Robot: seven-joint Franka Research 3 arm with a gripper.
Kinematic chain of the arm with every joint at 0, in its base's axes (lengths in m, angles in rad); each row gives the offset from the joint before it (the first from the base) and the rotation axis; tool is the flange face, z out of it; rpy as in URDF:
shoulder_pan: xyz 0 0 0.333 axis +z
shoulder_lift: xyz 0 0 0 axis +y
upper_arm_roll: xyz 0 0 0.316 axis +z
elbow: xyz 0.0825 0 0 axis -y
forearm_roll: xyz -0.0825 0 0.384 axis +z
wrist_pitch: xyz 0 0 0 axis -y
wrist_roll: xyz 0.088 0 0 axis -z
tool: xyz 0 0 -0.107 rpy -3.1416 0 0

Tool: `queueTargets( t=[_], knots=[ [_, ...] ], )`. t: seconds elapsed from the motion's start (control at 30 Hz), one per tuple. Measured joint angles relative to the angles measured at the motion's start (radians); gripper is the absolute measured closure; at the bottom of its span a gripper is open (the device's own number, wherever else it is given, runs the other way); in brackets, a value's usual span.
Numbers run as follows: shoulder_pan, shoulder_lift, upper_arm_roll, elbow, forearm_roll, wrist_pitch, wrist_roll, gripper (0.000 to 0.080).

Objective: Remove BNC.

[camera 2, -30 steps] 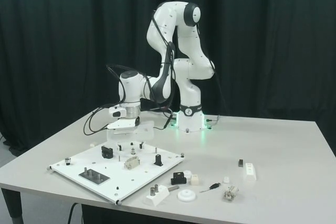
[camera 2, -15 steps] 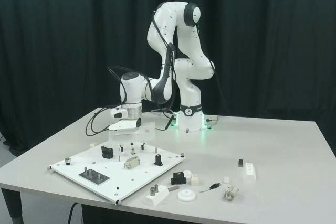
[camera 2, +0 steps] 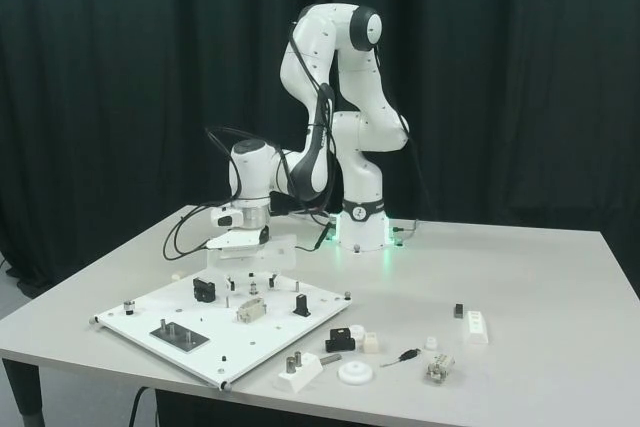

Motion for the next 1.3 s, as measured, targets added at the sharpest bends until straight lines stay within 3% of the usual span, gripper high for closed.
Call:
queueTargets(
  t=[0.37,0.4,0.57,0.6,0.77,0.8,0.97,1.0,1.3],
  knots=[
    [0.001,0.008,0.0,0.0,0.014,0.015,-0.003,0.0003],
    [0.001,0.008,0.0,0.0,0.014,0.016,-0.003,0.012],
    [0.001,0.008,0.0,0.0,0.017,0.018,-0.003,0.012],
    [0.001,0.009,0.0,0.0,0.019,0.018,-0.003,0.0322],
    [0.001,0.009,0.0,0.0,0.034,0.021,-0.003,0.0322],
    [0.001,0.008,0.0,0.0,0.036,0.022,-0.003,0.05],
    [0.004,0.008,0.004,-0.002,0.054,0.019,-0.003,0.05],
    [0.004,0.008,0.004,-0.002,0.054,0.019,-0.003,0.068],
    [0.006,0.007,0.003,-0.002,0.054,0.016,-0.013,0.0675]
  ],
)
